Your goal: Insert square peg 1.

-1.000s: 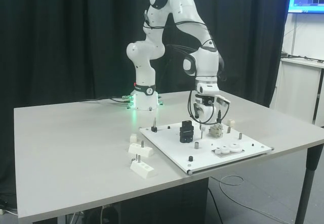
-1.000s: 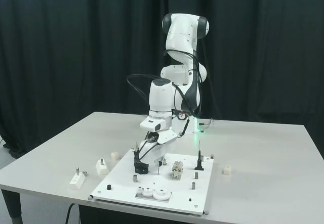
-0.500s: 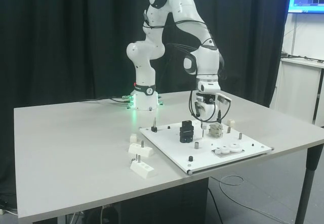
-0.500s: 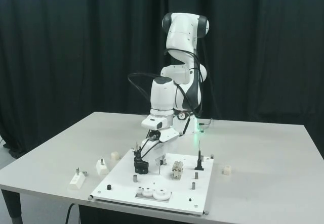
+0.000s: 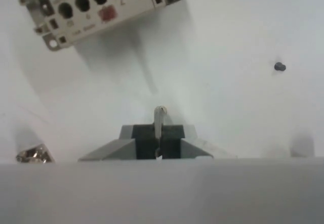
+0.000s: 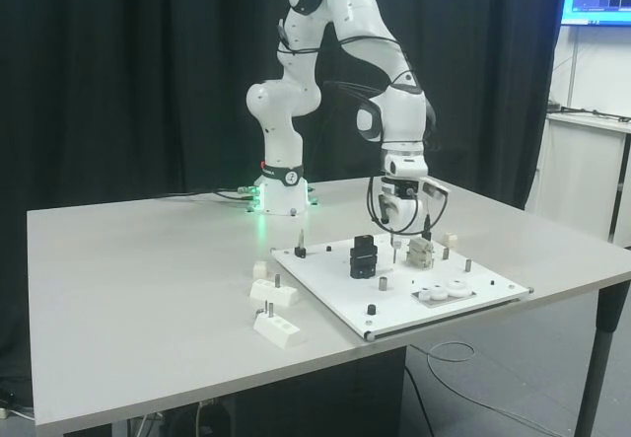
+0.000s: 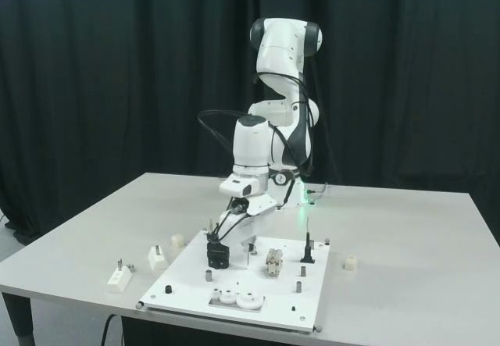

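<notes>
A: Gripping the peg [image 5: 160, 124], looks like. In the wrist view the claw [image 5: 158, 144] has both fingers pressed onto a thin metal pin, so it's clamped on it, tip pointing down at the white board [image 6: 493, 281].

B: Where's the peg vs the board?

A: Hanging clear above it. Its shadow falls on bare board, apart from the tip, so not touching. Room views put the claw [image 6: 397, 222] over the middle of the board, between the black block [image 6: 363, 257] and the grey connector [image 6: 421, 253].

B: Why hold it upright like that?

A: Prob. so it can go straight down into a hole w/o jamming. A square peg needs its sides lined up too, so a firm pinch near the top makes sense.

B: See the target hole?

A: Can't tell which it is. The connector [image 5: 96, 9] has rows of dark sockets, but it sits off to one side of the peg, not under it. Small black stud [image 5: 280, 67] is well apart on the other side.

B: So insertion not done?

A: Not yet, I'd say. Peg is in hand, nothing seated.
</notes>
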Controlling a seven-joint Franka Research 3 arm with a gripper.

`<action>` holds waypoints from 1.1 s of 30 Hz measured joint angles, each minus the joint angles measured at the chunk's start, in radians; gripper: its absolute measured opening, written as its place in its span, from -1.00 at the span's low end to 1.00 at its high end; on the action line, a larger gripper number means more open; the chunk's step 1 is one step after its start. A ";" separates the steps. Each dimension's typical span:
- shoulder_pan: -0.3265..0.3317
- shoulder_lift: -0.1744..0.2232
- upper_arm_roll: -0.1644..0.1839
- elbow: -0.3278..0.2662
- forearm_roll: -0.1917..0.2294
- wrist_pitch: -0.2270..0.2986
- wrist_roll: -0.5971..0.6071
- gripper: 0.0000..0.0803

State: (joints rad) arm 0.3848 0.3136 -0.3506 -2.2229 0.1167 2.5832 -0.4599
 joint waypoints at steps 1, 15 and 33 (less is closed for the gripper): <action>0.000 0.000 0.000 0.000 0.000 0.000 0.015 -0.95; -0.009 0.001 -0.001 -0.003 0.000 0.008 0.199 -0.95; -0.012 0.030 0.000 -0.005 -0.002 0.046 0.234 -0.95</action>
State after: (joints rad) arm 0.3724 0.3439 -0.3503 -2.2283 0.1147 2.6294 -0.2264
